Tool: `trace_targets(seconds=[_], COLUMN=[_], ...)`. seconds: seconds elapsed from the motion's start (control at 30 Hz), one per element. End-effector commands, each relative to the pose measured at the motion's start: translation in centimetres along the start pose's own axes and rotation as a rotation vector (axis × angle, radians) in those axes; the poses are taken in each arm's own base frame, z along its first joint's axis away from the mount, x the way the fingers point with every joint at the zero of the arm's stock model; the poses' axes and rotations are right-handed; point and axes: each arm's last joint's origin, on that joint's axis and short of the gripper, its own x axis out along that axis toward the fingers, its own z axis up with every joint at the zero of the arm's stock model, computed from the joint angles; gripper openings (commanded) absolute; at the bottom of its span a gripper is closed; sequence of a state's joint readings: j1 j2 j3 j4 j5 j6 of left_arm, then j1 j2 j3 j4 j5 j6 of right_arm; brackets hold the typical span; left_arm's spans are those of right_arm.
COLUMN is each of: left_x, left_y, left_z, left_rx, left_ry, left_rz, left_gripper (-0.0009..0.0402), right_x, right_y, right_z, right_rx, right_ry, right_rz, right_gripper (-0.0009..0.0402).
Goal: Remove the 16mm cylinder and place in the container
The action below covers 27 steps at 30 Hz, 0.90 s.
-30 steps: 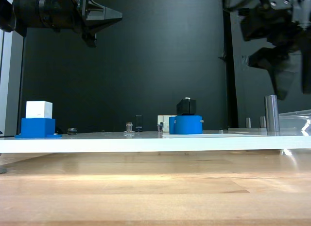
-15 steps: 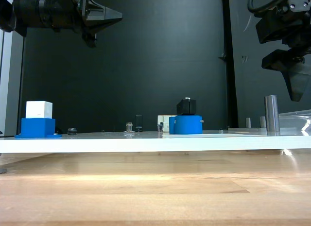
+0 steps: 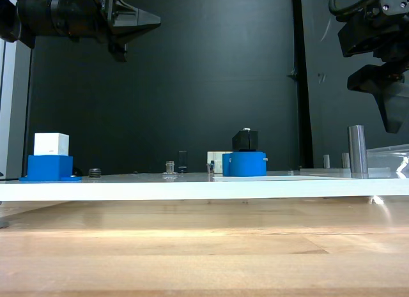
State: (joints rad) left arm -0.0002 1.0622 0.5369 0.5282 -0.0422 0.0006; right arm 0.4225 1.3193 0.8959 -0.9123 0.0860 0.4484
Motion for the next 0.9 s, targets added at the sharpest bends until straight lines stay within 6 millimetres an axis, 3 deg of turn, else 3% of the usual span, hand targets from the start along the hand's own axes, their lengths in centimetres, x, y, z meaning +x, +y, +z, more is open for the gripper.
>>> trace_targets(seconds=[0.03,0.6,0.9], left_x=[0.0,0.0,0.0], left_y=[0.0,0.0,0.0], left_z=[0.0,0.0,0.0], left_rx=[0.0,0.0,0.0], left_ry=[0.0,0.0,0.0], left_rz=[0.0,0.0,0.0], left_gripper=[0.0,0.0,0.0], right_x=[-0.1,1.0,1.7], right_y=[0.3,2.1,2.4], right_z=[0.6,4.7,5.9], right_rx=[-0.002,-0.048,-0.05], right_ry=[-0.002,-0.002,-0.004], right_rz=[-0.007,-0.032,-0.033], right_gripper=[0.0263,0.0263,0.0263])
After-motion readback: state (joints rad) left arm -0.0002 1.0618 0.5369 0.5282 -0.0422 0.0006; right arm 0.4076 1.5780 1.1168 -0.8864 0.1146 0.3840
